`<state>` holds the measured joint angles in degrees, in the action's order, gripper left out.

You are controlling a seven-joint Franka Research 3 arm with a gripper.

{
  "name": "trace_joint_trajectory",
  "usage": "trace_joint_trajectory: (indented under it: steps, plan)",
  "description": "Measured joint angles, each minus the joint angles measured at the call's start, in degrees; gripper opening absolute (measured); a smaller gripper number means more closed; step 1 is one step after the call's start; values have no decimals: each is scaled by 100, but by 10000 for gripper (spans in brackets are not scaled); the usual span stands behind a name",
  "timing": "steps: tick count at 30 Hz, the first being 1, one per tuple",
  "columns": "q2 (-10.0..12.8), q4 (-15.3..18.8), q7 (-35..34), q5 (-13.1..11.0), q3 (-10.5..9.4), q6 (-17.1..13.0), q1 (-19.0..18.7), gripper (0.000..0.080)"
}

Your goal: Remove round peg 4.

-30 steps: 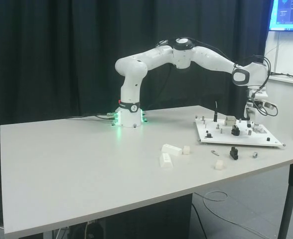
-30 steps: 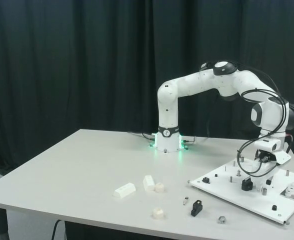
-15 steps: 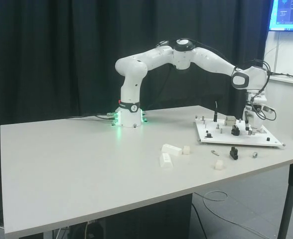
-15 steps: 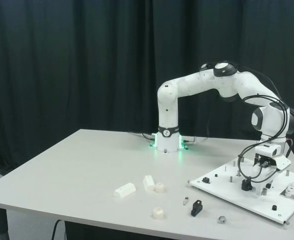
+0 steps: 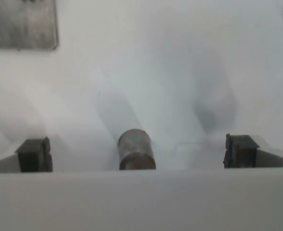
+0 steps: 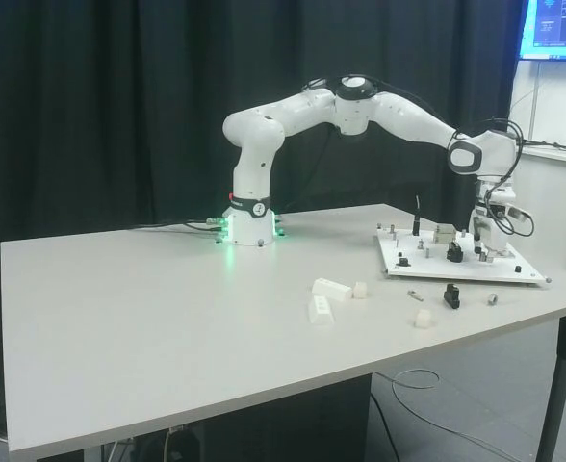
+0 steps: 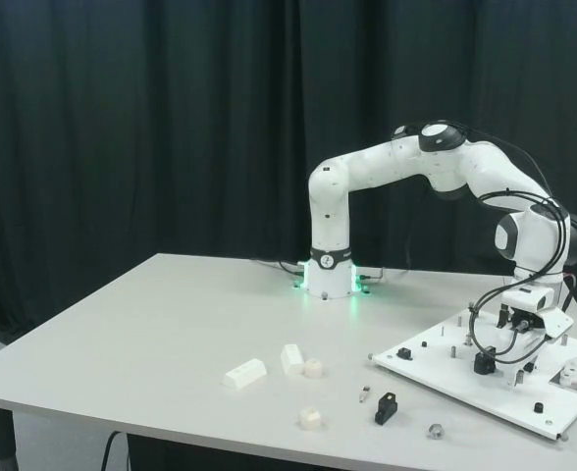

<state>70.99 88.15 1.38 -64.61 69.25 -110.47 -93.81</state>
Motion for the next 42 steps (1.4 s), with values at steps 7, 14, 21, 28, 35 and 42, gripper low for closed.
trace_joint_trajectory:
  steps: [7,14,21,28,35,42]
  plan:
    - [-5,-82,0,0,-44,78,86,800]
    - [-8,-178,0,0,-75,209,192,553]
    - [-8,-291,0,0,-97,326,302,358]
    - [-14,-382,0,5,-123,450,375,150]
    - [-13,-397,0,10,-125,464,385,150]
    - [-15,-405,0,22,-125,472,386,150]
